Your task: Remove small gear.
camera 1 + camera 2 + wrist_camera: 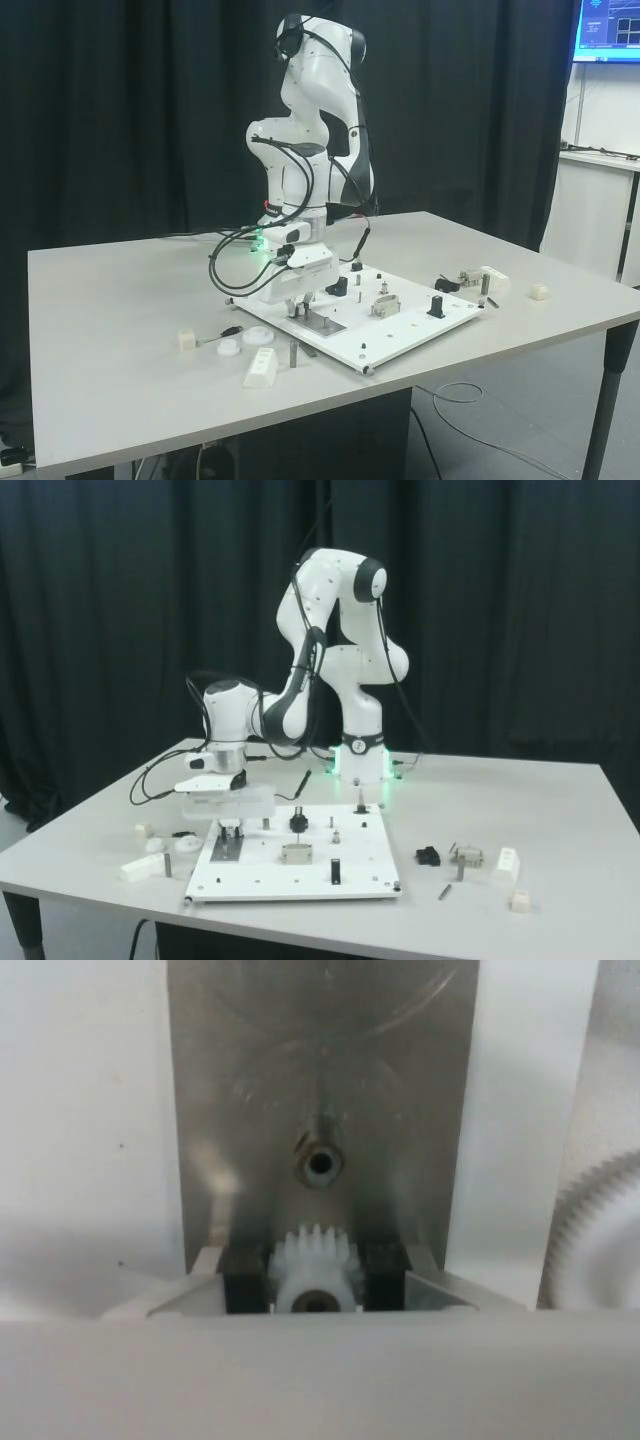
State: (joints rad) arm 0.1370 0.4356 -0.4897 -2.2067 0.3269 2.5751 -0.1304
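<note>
Small gear (316, 1272) white, toothed, round hole in middle, low centre of wrist view. Black fingers (243, 1278) press it from both sides, gripper (316, 1280) holding it tight. Gear's bottom cut off by white gripper body. Grey metal plate (320, 1090) behind, with empty hole (320, 1164). Big gear (598, 1240) at right edge, half cut off. Room views: gripper (230, 830) low over white board (300, 865), gear too small to see, open table (560, 810) right

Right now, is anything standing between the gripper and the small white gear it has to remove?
Nothing visible does. The small white toothed gear already sits between the gripper's two black pads, just off the grey metal plate with its empty hole.
</note>
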